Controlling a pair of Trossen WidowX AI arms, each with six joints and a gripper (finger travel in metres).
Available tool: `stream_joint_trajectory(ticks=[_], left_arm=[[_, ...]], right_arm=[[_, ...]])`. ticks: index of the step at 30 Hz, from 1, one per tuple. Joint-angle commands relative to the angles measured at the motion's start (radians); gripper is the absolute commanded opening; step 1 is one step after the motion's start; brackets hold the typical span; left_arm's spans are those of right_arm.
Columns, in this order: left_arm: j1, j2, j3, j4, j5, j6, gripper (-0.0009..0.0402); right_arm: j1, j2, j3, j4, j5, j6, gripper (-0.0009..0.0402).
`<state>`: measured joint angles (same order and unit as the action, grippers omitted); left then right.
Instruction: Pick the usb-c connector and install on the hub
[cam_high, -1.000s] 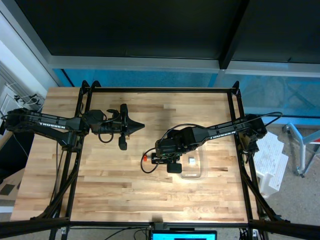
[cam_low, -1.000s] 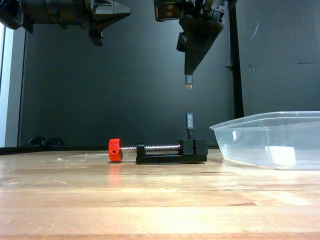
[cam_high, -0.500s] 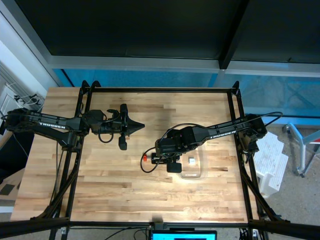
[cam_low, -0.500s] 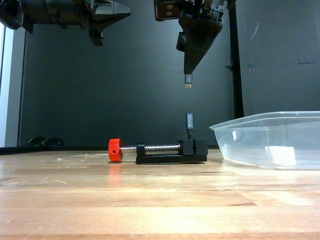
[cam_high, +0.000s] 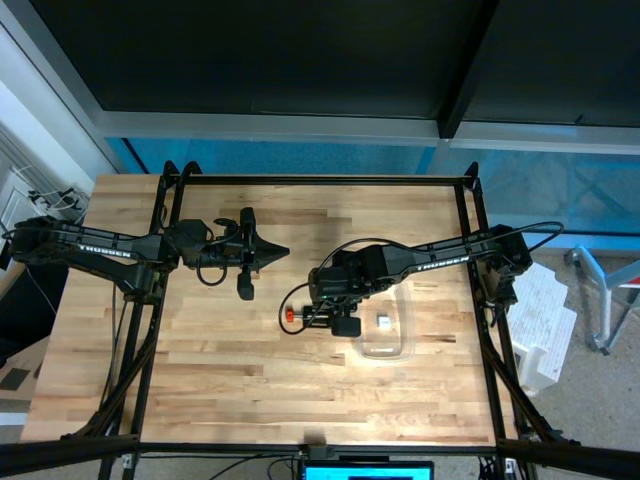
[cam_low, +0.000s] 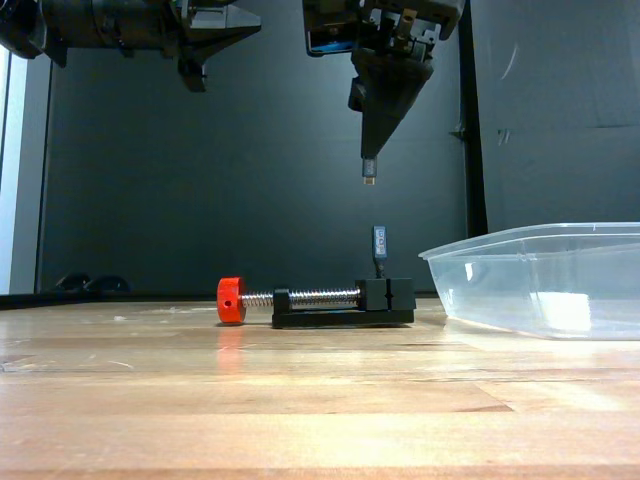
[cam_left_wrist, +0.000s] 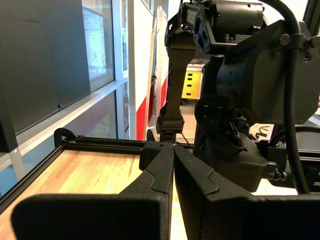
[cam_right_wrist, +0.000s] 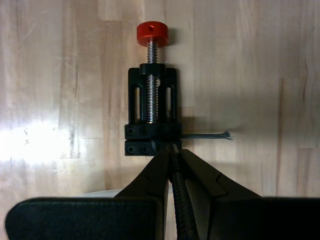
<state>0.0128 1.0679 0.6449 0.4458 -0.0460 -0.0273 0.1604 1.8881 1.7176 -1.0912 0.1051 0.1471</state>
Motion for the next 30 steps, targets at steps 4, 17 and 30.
stream_joint_trajectory(ticks=[4,17,30], left_arm=[[0.000,0.000,0.000,0.000,0.000,0.000,0.0000],[0.000,0.000,0.000,0.000,0.000,0.000,0.0000],[0.000,0.000,0.000,0.000,0.000,0.000,0.0000]], right_arm=[[0.001,0.000,-0.008,0.003,0.000,-0.009,0.0002],[0.003,0.006,-0.042,0.029,-0.001,-0.018,0.0002],[0.004,0.006,-0.066,0.053,-0.001,-0.013,0.0002]])
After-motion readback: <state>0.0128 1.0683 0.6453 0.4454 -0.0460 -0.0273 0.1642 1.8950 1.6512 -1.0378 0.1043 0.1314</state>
